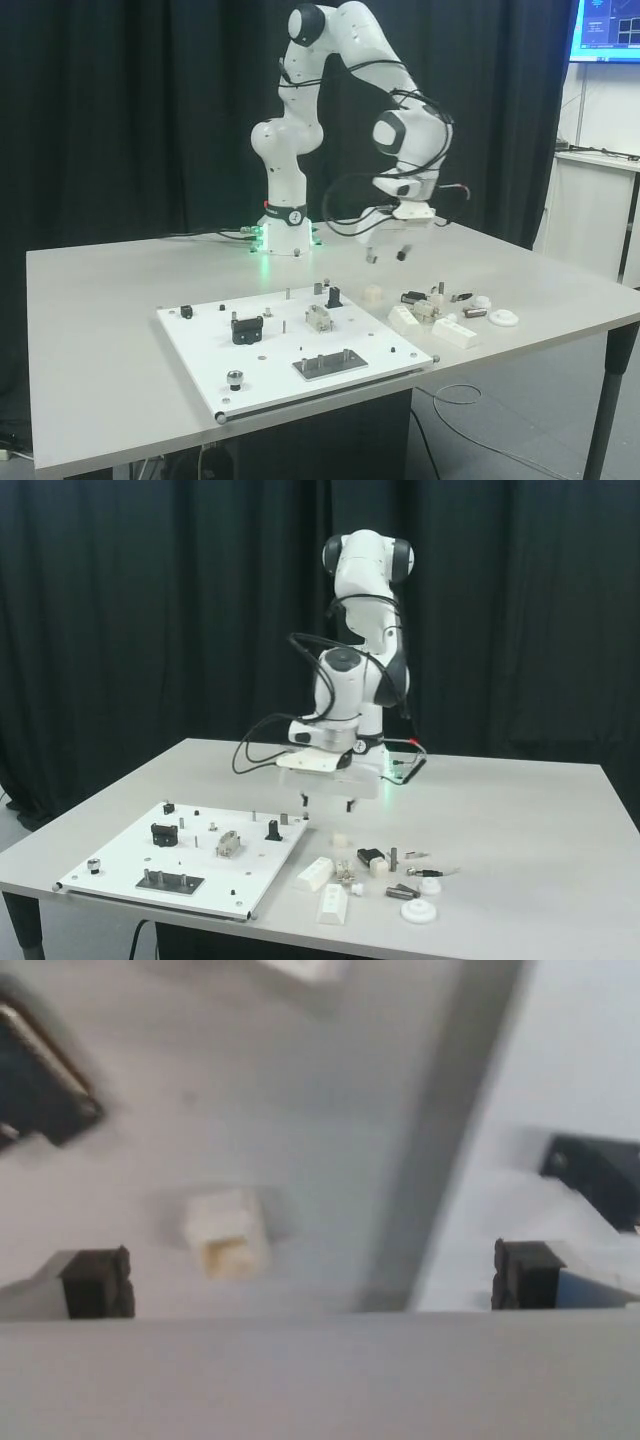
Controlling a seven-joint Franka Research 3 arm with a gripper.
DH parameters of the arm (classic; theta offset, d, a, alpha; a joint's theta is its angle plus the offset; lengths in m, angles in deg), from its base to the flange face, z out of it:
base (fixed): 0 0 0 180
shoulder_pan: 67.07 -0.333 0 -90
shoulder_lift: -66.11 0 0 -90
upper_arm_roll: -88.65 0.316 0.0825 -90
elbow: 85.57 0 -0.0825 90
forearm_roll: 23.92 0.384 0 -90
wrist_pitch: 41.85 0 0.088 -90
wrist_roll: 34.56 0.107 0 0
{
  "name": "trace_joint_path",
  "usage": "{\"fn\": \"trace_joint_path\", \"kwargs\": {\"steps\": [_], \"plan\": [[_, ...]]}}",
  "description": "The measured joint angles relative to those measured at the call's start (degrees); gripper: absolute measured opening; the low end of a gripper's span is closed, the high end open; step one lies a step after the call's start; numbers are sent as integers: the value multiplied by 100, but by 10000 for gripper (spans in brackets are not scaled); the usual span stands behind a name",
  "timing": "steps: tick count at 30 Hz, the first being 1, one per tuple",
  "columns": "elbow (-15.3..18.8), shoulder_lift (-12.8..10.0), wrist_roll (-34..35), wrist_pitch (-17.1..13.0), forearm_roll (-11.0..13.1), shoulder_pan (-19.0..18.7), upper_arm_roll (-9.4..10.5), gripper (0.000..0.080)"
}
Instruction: Remove square peg 4.
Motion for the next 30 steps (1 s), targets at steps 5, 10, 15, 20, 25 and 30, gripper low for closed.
{"fn": "trace_joint_path", "kwargs": {"steps": [5, 10, 15, 20, 25, 30], "plan": [[305, 175, -61, -138, -60, 268, -1, 800], [583, 315, -140, -361, -110, 531, -3, 800], [833, 410, -194, -599, -111, 768, -6, 800], [1047, 466, -194, -845, -110, 980, -26, 800], [1229, 480, -194, -1090, -104, 1137, -107, 800], [1385, 485, -224, -1283, -37, 1246, -193, 800]]}}
